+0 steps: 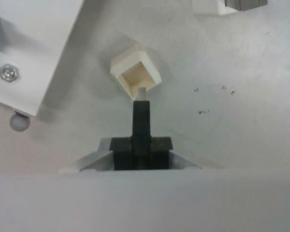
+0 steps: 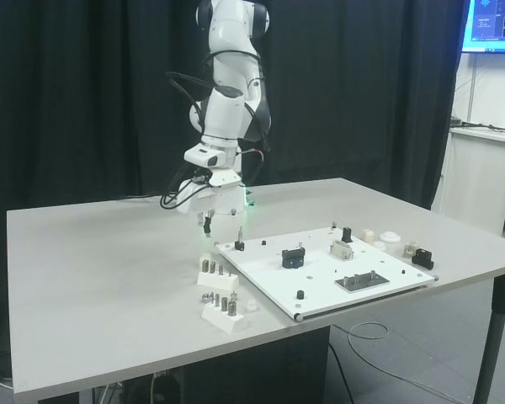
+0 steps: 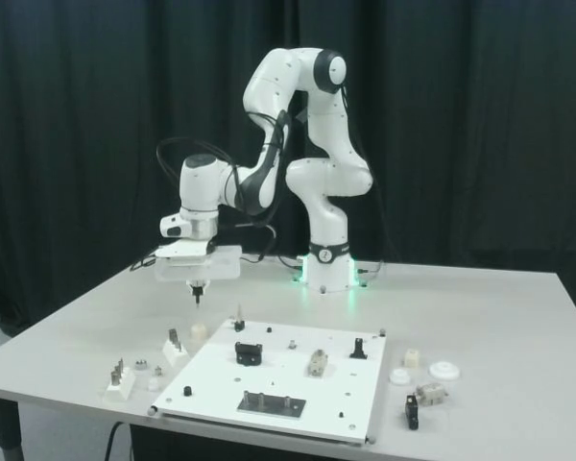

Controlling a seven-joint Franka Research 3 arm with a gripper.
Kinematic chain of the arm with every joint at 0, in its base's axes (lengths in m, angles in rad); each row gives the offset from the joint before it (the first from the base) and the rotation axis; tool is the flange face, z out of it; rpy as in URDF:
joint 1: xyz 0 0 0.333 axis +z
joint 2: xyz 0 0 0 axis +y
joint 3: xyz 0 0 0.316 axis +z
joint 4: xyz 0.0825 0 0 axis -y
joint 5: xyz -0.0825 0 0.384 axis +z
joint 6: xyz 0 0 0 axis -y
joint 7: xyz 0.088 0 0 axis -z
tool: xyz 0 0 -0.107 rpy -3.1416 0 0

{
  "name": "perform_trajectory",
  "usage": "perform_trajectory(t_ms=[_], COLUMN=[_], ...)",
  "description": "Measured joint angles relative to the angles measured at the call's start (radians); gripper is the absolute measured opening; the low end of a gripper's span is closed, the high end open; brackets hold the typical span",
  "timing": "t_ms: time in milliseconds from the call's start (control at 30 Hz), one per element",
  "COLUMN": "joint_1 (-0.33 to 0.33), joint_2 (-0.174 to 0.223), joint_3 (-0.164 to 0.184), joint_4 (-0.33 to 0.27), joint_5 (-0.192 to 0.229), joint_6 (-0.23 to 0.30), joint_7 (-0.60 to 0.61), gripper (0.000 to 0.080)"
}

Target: Insert USB.

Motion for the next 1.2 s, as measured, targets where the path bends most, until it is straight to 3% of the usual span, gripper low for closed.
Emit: perform_trajectory(t_ms=[300,1200], joint_1=[0.007,0.017], joint_2=[-0.011,-0.015], joint_3=[0.001,0.001], joint_4=[0.002,0.019], joint_5=[-0.018,-0.02], joint_6=[-0.013,-0.038], joint_7=[0.02,0.034], gripper=[0.007,0.007])
